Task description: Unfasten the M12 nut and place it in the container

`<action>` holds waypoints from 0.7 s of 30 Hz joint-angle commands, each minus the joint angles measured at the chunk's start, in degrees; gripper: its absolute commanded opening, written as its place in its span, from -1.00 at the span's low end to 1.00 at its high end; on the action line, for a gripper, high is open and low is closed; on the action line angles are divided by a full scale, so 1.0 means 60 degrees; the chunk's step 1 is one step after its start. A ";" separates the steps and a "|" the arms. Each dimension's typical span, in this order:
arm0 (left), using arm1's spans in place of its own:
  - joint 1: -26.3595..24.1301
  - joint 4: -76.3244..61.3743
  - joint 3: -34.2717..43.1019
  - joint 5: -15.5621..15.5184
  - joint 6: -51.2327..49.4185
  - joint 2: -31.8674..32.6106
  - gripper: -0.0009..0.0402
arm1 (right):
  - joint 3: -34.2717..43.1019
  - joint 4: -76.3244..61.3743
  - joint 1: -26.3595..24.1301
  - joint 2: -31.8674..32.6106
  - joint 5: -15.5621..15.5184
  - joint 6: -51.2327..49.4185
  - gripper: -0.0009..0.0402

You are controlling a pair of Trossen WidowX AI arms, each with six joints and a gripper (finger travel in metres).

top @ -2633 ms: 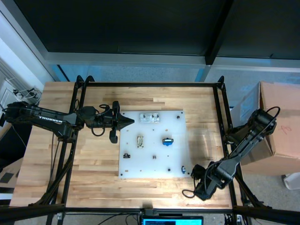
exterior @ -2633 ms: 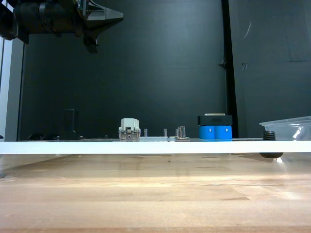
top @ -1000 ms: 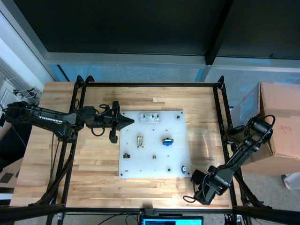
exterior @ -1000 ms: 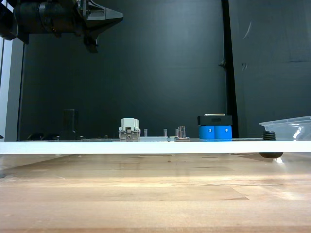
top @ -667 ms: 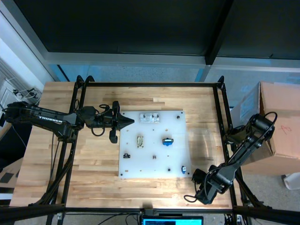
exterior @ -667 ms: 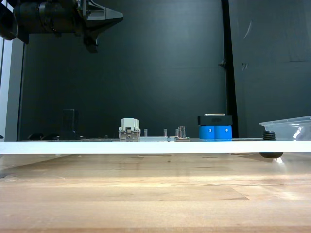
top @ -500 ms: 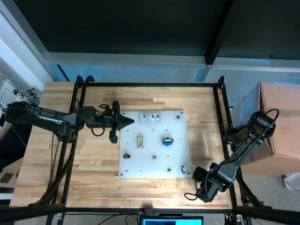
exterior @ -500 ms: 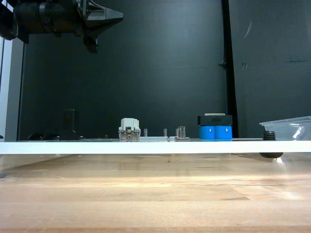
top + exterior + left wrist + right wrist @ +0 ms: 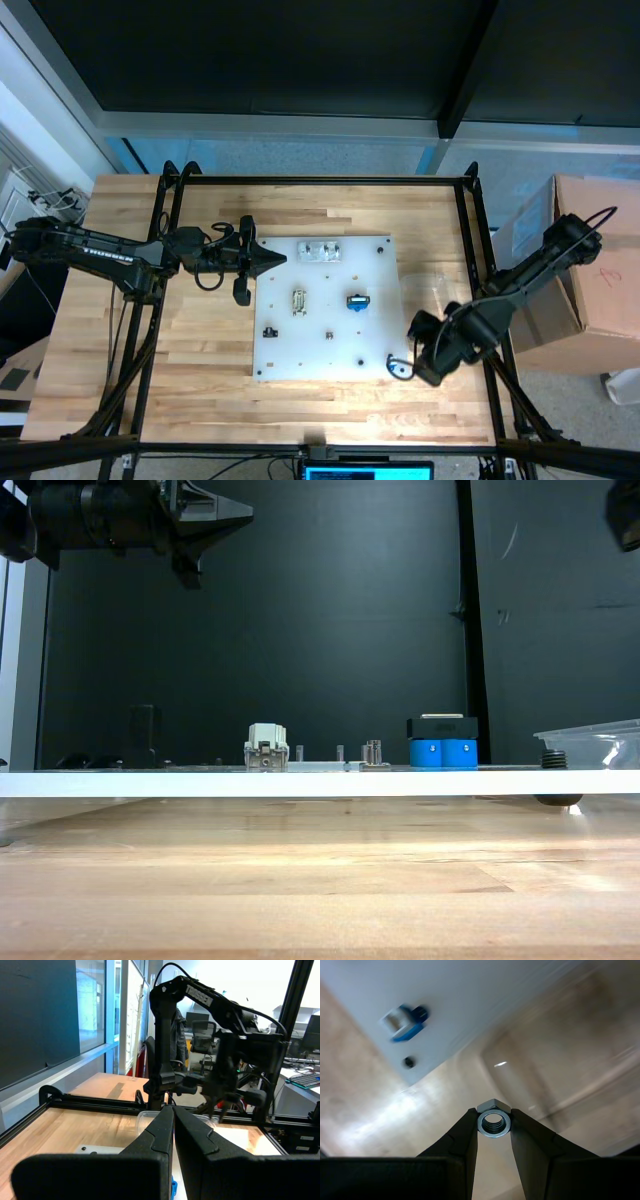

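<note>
My right claw (image 9: 425,370) hangs with the white board's (image 9: 300,350) near right corner just beside it. My left claw (image 9: 275,258) hovers at the board's far left edge. From table height, the stud (image 9: 553,760) shows bare ribs. My left claw's fingers (image 9: 160,1125) are pressed together. My right claw grips the M12 nut (image 9: 494,1124), clear of its stud.

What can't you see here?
High view: the right gripper, beside the white board's near right corner, hides the small silver nut it holds.
Low view: the edge cuts it off.
Right wrist view: blur hides whether the nut is over the clear plastic container.
Left wrist view: the left gripper, by the board's left edge, hides most of it.
</note>
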 commanded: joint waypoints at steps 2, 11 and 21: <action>0.0004 0.0000 0.0000 0.0000 0.0004 0.0004 -0.96 | -0.0514 0.0073 -0.0630 -0.0295 0.0095 -0.0739 -0.91; 0.0004 0.0000 0.0000 0.0000 0.0000 0.0004 -0.96 | -0.1257 0.0375 -0.1122 -0.0488 0.0138 -0.0973 -0.36; 0.0004 0.0000 0.0000 0.0000 0.0004 0.0004 -0.96 | -0.1308 0.0299 -0.1333 -0.0834 0.0135 -0.0984 0.44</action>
